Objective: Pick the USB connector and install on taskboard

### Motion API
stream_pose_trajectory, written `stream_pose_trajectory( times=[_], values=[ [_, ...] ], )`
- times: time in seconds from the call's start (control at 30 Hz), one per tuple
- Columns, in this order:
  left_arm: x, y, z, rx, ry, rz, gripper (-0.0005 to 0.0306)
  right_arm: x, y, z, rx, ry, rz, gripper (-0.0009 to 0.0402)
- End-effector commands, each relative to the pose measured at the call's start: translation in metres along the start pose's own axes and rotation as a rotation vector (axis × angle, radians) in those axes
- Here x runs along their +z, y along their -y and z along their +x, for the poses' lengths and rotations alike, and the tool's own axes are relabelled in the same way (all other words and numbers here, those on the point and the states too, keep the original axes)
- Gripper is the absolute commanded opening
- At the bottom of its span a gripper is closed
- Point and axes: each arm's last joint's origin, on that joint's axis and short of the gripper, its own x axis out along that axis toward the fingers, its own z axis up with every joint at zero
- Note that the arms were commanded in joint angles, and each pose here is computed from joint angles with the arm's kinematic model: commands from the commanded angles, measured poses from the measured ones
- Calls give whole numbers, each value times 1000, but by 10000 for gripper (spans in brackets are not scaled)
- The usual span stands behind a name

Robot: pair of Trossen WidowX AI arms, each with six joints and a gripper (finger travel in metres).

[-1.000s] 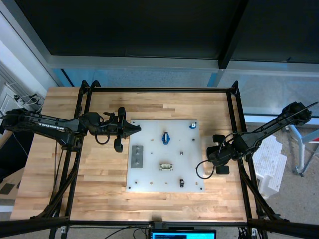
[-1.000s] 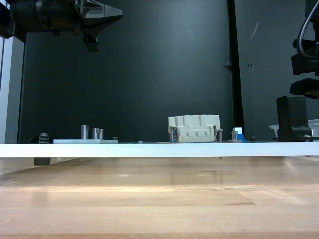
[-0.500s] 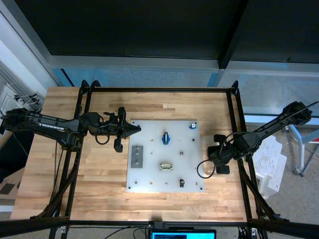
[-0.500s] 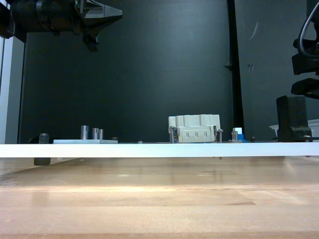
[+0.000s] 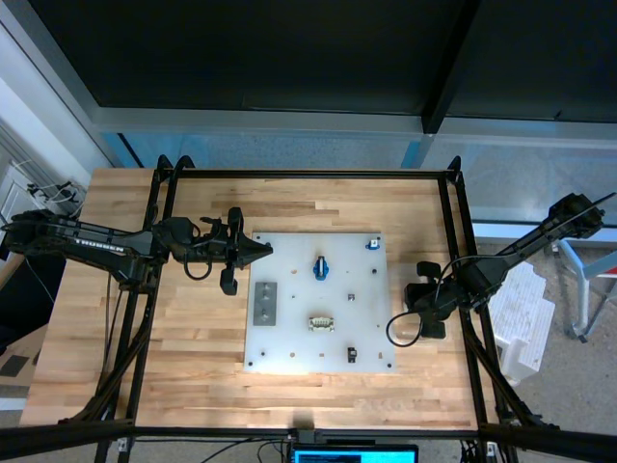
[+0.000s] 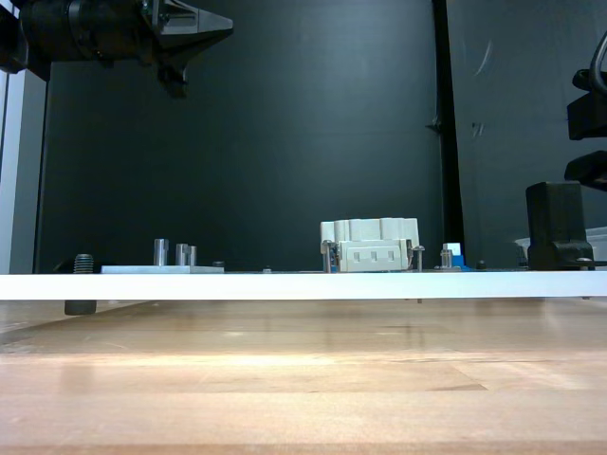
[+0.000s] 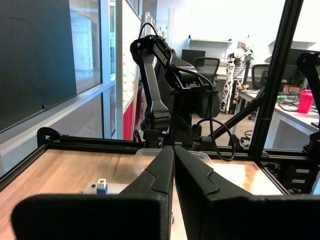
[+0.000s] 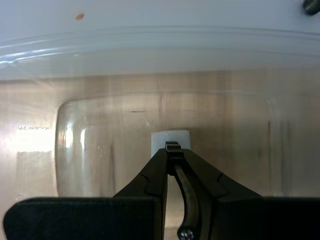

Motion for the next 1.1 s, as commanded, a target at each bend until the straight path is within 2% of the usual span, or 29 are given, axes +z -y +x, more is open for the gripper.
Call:
stream_pose_trajectory(
  times=[0.03,0.67,0.83,1.1],
  values=[
    [0,0,0,0,0,0,0,1,-1,-2,3,6,-8,0],
    [0,0,0,0,0,0,0,5,-1,-14,6,9,-14,0],
    [0,0,0,0,0,0,0,4,0,-14,-12,28,-10,0],
    [0,0,0,0,0,0,0,-3,1,-12,6,49,5,0]
  ],
)
